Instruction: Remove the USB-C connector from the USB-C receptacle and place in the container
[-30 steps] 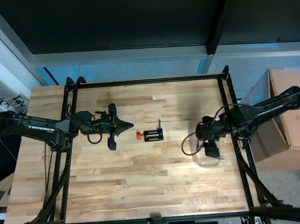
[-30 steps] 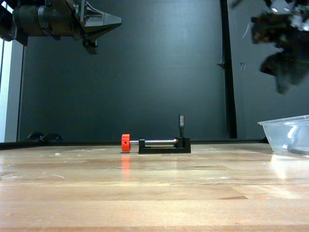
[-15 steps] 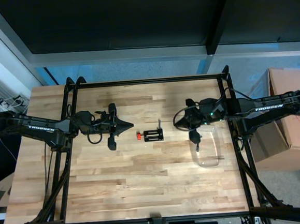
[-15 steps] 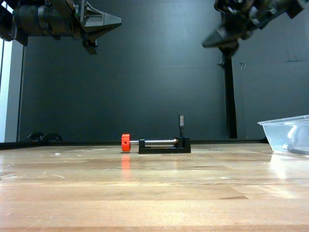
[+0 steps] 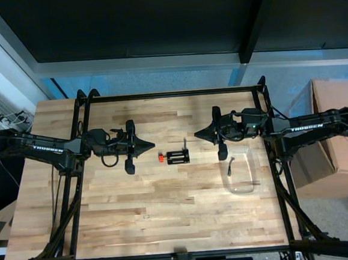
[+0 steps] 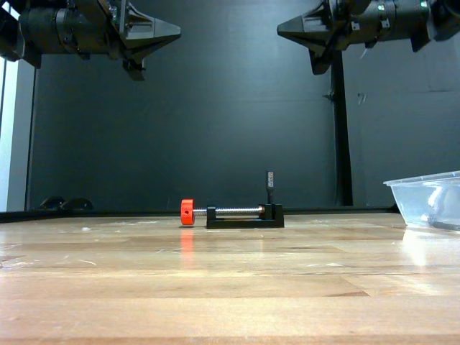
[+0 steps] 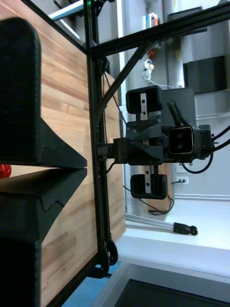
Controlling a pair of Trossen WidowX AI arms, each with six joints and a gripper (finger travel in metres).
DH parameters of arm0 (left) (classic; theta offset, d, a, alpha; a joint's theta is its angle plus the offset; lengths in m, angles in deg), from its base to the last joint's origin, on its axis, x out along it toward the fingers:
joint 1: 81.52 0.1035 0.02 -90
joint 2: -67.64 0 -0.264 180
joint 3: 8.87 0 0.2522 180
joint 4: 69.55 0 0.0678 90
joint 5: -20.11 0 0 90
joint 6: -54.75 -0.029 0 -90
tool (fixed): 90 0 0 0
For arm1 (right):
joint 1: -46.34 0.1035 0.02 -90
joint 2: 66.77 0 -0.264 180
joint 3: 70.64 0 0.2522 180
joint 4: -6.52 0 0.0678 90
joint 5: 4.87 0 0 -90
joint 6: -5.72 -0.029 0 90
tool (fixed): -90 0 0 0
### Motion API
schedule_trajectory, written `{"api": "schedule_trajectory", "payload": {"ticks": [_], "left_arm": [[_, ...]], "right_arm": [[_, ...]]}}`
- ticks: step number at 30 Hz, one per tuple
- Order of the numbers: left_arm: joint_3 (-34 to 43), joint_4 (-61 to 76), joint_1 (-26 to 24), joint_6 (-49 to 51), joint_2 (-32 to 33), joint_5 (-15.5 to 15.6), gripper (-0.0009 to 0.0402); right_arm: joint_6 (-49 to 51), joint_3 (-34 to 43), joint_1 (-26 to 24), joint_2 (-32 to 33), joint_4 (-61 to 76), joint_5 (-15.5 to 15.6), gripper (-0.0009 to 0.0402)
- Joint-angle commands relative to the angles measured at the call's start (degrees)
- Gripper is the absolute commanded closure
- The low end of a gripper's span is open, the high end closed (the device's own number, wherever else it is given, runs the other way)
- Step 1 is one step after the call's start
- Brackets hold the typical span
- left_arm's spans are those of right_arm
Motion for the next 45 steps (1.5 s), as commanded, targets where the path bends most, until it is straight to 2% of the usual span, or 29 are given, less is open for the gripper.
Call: {"api": "schedule_trajectory", "payload": {"ticks": [1, 11, 45], "left_arm": [[0.0, 0.0, 0.0, 0.0, 0.0, 0.0, 0.0393], [0.0, 0.0, 0.0, 0.0, 0.0, 0.0, 0.0393], [0.0, 0.0, 0.0, 0.0, 0.0, 0.0, 0.0393]], "right_arm": [[-0.3, -1.6, -0.1, 0.0, -2.8, -0.1, 0.0393], [-0.6, -5.2, -0.2, 0.0, -7.2, -0.1, 0.0393], [-0.4, -5.2, -0.2, 0.3, -7.1, -0.2, 0.0393]]}}
